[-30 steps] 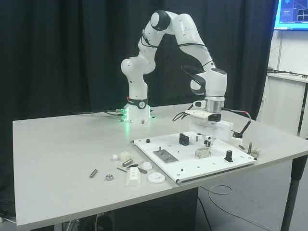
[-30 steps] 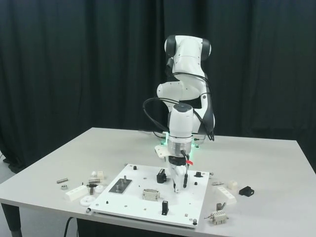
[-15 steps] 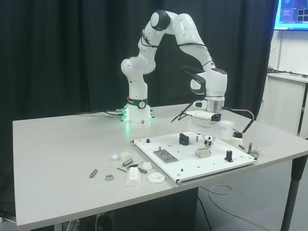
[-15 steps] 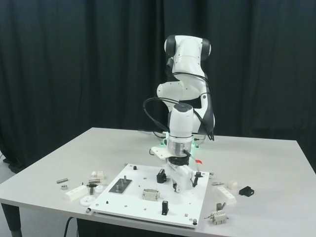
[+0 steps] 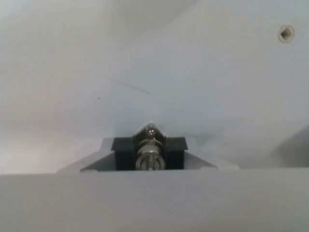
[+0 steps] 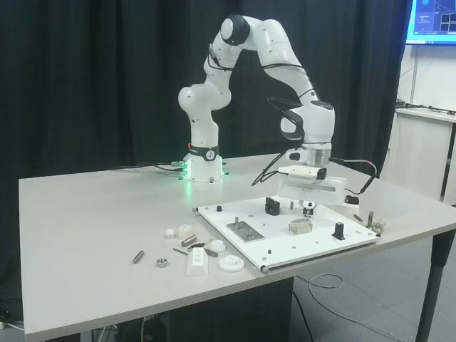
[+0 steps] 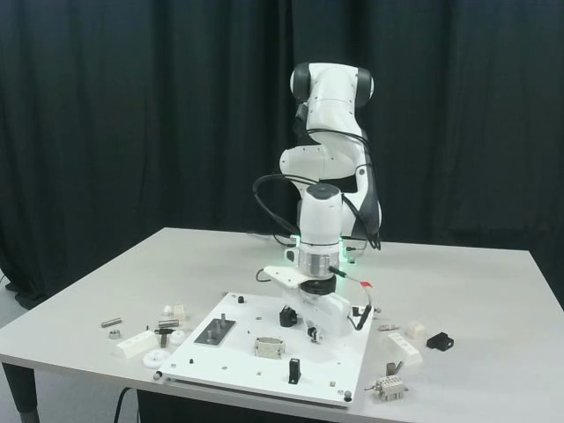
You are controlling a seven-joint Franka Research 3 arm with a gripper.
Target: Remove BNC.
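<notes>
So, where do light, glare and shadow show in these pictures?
Wrist view: a small glint on the metal BNC connector, a grey shadow on the white board. First room view: green light at the arm's base spills on the grey table; a lit screen glows in the corner. Second room view: green light shows behind the arm.

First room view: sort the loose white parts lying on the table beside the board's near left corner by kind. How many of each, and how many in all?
White gear-like wheels: 3
Long white block: 1
Stubby white cylinder: 1
Total: 5
</notes>
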